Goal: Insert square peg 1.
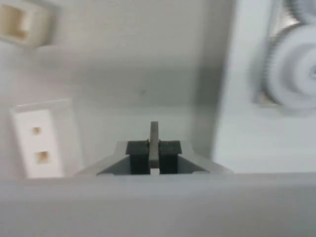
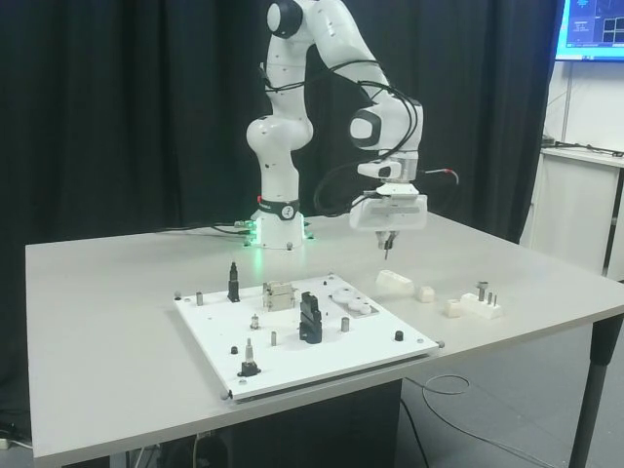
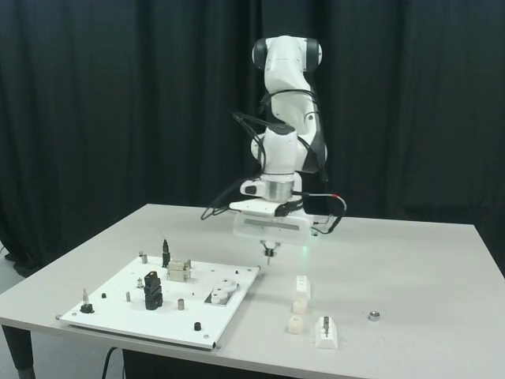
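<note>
1. Black curtains close off the room behind a grey tabletop.
2. White seven-joint arm, bolted at the tabletop's rear, green lights at its base; it bends forward and down.
3. Gripper, held in the air above the bare tabletop, between the white square assembly board and the loose white blocks. Jaws clenched on a slim grey square peg; in the wrist view the peg stands out past the black pads, which press it from both sides.
4. Slim grey square peg, clear of every surface, pointing down at the tabletop, not in any hole.
5. White square assembly board, flat on the tabletop's front part; carries black upright fixtures, small grey pins, and white gear wheels.
6. White block with two square holes, flat on the tabletop, near the gripper.
7. White peg stand, holding upright grey pegs, near the tabletop's front edge.
8. Small white hollow cube, just beside the stand.
9. Small grey ring, alone, apart from the blocks.
</note>
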Controlling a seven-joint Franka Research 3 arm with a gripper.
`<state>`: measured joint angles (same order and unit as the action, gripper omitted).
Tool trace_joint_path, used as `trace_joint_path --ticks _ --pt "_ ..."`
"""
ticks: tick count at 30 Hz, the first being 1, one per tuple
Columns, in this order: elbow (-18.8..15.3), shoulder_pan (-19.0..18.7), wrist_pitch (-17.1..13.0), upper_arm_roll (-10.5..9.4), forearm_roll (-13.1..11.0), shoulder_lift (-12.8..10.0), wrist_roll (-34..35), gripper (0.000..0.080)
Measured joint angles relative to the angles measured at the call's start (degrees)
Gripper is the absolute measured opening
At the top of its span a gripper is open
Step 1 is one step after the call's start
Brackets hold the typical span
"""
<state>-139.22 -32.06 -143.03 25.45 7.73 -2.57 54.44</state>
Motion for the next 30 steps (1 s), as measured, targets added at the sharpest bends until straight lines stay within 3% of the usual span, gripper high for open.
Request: trace_joint_path --ticks 13,30 --pt "0.1 6.9 0.7 0.07 1.0 1.6 -5.8 0.0035" --pt "2.2 16.0 -0.4 0.32 1.0 1.7 -12.5 0.0035"
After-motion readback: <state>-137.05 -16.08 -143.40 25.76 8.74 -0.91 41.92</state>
